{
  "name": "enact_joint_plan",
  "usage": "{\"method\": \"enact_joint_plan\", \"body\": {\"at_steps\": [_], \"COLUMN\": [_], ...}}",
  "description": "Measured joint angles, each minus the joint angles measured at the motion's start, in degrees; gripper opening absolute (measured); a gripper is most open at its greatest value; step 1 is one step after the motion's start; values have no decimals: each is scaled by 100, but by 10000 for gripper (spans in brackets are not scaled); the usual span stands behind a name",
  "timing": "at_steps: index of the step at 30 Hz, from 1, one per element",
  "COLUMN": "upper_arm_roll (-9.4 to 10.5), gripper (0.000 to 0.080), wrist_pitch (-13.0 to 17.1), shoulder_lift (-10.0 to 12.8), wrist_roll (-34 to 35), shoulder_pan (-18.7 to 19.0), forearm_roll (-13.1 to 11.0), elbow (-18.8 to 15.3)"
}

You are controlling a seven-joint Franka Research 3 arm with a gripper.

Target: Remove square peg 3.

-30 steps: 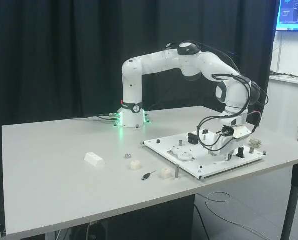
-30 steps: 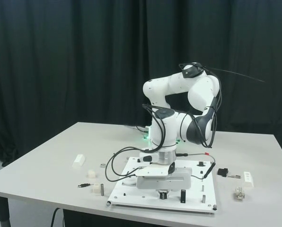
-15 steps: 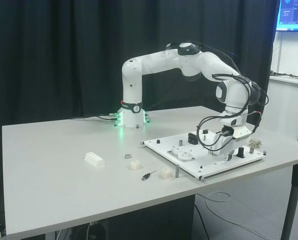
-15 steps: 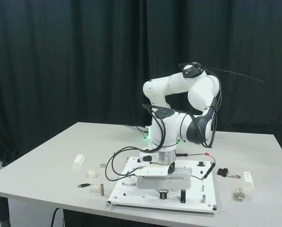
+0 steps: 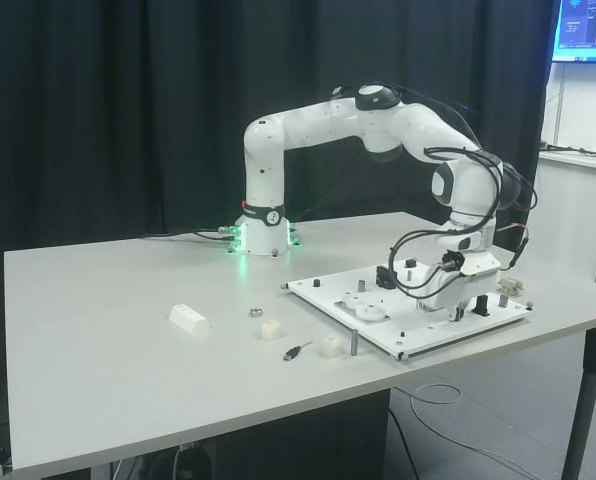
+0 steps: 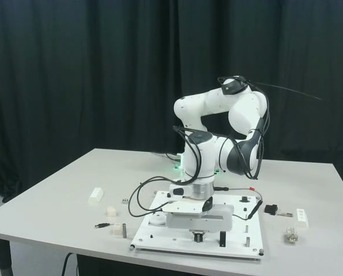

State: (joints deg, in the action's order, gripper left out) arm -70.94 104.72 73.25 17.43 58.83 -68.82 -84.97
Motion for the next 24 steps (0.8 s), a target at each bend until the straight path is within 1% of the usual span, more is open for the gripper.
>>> {"method": "enact_joint_plan", "body": {"at_steps": [6,19,24], "upper_arm_roll": [-17,-44,-56], "gripper": [76,76,76], "wrist_pitch": [-46,-86,-94], "shoulder_lift": [-49,-63,-69], "wrist_roll": [211,210,88], "shoulder_pan": [-2,-1,6], "forearm_roll": [0,1,17], "elbow": [-14,-16,-16]}}
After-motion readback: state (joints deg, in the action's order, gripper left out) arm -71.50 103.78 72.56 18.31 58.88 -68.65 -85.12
